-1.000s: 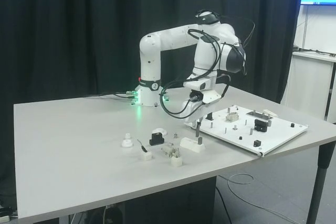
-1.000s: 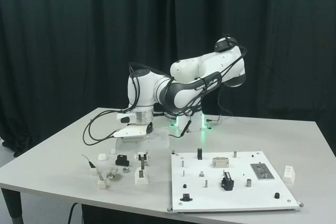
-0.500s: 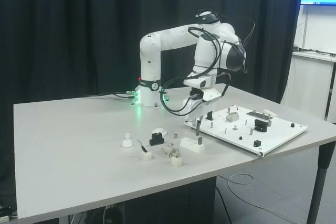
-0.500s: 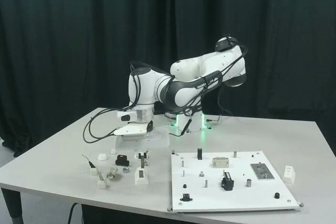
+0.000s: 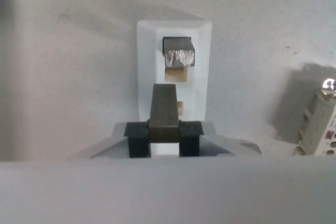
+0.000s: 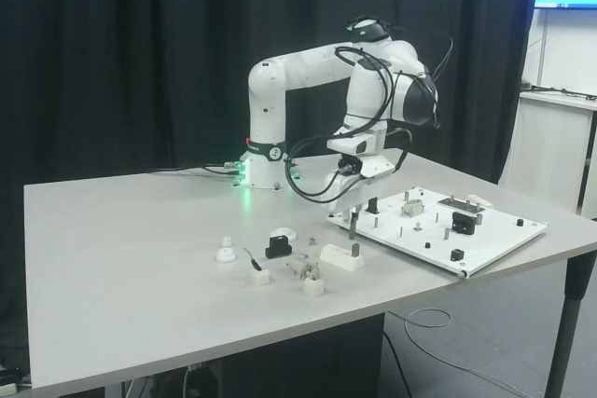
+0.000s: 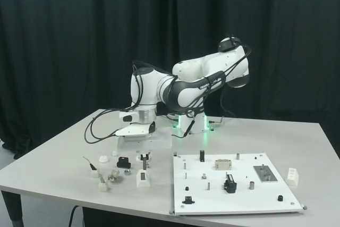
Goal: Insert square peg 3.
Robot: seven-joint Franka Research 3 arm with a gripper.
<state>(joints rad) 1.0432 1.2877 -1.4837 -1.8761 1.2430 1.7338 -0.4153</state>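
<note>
**Peg lifted clear of its stand, ready to carry**

Peg (image 5: 163, 113) in hand: we are holding a dark square peg between our black fingertips (image 5: 136, 139), the gripper (image 5: 163, 139) closed narrow on its upper part. We are hanging it above the white stand (image 5: 199, 85) it seems to belong to, where a second, grey peg (image 5: 178, 52) is standing in a slot and two slots are showing empty. We judge that keeping the peg upright serves a straight push into a square hole later.

In the wrist view we are seeing the grip itself, the peg centred between the fingers, and a small white connector part (image 5: 318, 119) off beside the stand. Neither room view is showing that hold.

The first room view is giving what the wrist camera misses: the gripper (image 6: 353, 218) hovering above the stand (image 6: 340, 257) near the left edge of the white board (image 6: 494, 247) on the grey table (image 6: 121, 258), where we suppose the hole is waiting. The second room view is placing the stand (image 7: 142, 179) just left of the board (image 7: 239, 203), among loose small parts (image 7: 109, 176).
</note>
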